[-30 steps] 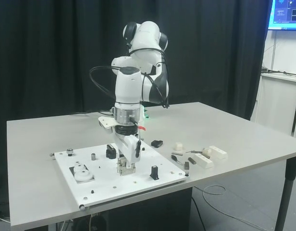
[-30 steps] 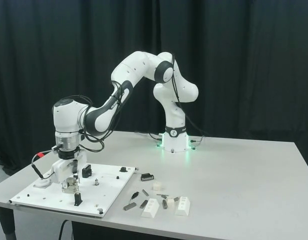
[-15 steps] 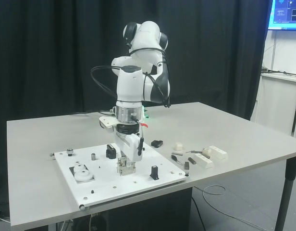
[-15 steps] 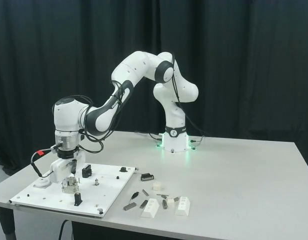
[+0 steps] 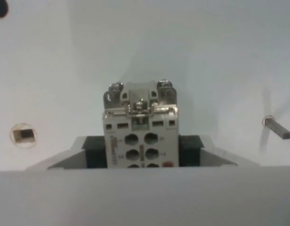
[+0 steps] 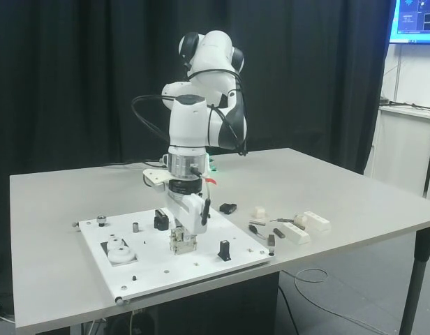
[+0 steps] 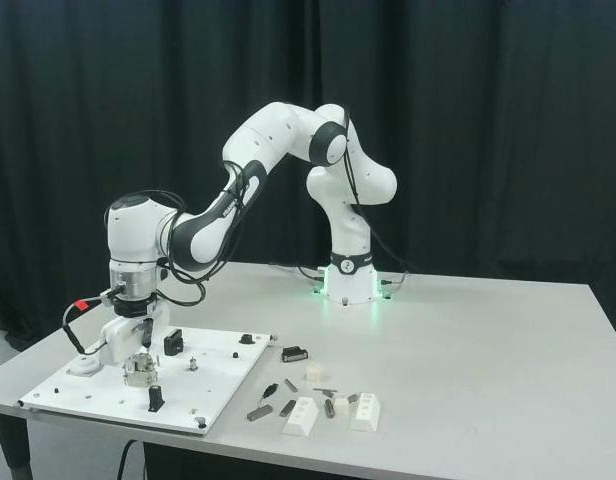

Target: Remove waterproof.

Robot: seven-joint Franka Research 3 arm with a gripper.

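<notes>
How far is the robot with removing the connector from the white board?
Done: the gripper is at the connector, fingers on either side. In hand: the connector sits between them above the white board; whether it has lifted off cannot be told. Left: carrying it off and setting it down.

The white arm (image 7: 258, 170) reaches from its base (image 7: 350, 280) across the grey table (image 7: 468, 370). Its gripper (image 7: 138, 352) hangs just over a connector (image 7: 140, 372) on the white board (image 7: 138, 385).
</notes>
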